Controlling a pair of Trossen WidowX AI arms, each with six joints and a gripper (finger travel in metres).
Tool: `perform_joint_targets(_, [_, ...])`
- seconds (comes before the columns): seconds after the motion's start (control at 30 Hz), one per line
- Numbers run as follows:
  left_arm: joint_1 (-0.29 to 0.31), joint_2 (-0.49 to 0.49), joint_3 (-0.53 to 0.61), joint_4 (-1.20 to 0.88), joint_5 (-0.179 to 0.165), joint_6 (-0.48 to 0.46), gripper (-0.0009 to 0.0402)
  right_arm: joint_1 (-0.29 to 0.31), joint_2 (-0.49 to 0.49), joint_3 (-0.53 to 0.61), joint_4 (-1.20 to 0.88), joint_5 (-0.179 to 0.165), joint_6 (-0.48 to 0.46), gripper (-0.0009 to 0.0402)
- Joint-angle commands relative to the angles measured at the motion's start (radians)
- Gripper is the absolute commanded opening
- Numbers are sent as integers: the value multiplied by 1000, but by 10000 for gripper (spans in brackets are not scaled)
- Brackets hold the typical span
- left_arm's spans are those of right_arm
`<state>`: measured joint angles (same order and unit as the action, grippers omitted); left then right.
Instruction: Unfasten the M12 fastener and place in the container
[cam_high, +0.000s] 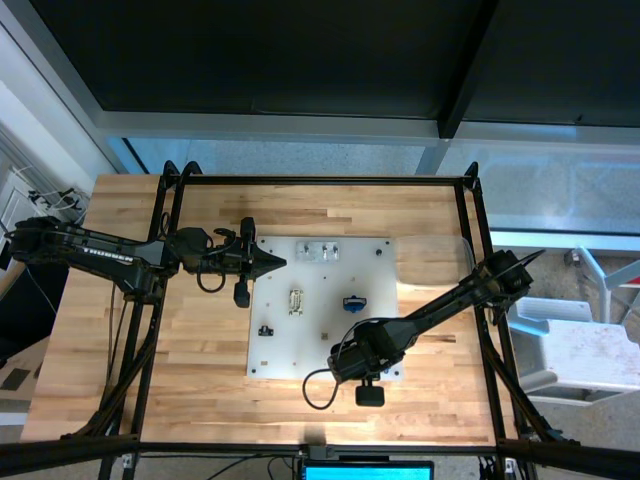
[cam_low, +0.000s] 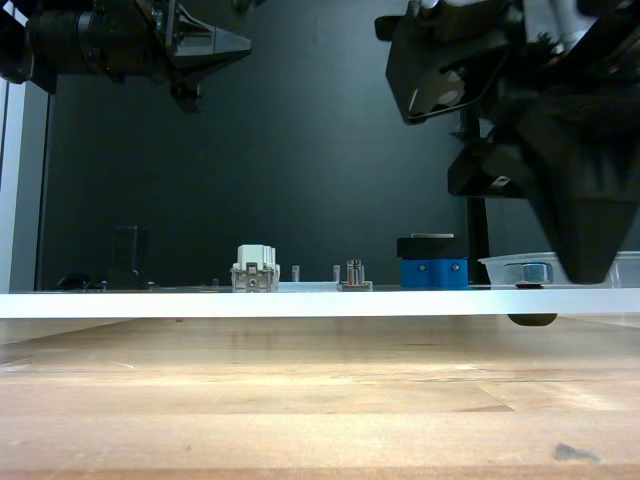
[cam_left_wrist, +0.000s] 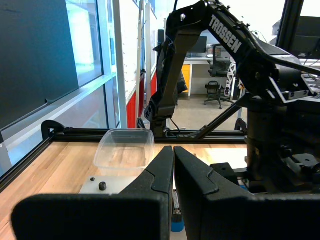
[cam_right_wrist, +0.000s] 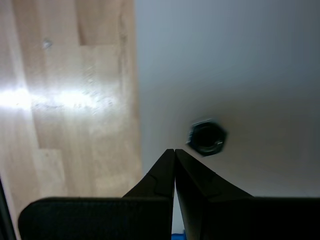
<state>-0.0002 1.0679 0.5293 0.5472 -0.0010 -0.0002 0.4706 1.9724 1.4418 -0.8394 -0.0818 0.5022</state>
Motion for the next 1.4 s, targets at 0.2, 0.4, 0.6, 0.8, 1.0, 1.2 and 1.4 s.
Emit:
perform_joint_targets(0.2, [0, 0, 0, 0, 0, 0, 0, -2, -19, 6, -103, 315, 99, 0])
perform_joint_targets(0.4, [0, 0, 0, 0, 0, 0, 0, -2, -37, 16, -144, 341, 122, 0])
perform_joint_targets(0.6, [0, 0, 0, 0, 0, 0, 0, -1, -42, 17, -137, 202, 146, 0])
perform_joint_targets(0.8, [0, 1, 0, 0, 0, 0, 0, 4, -43, 56, -100, -5, 148, 0])
perform_joint_targets(1.0, [0, 0, 0, 0, 0, 0, 0, 6, -21, 59, -67, -24, 144, 0])
perform_joint_targets(1.2, [0, 0, 0, 0, 0, 0, 0, 5, 16, 56, -50, -13, 133, 0])
perform_joint_targets(1.4, [0, 0, 0, 0, 0, 0, 0, 3, 21, 53, -31, 12, 118, 0])
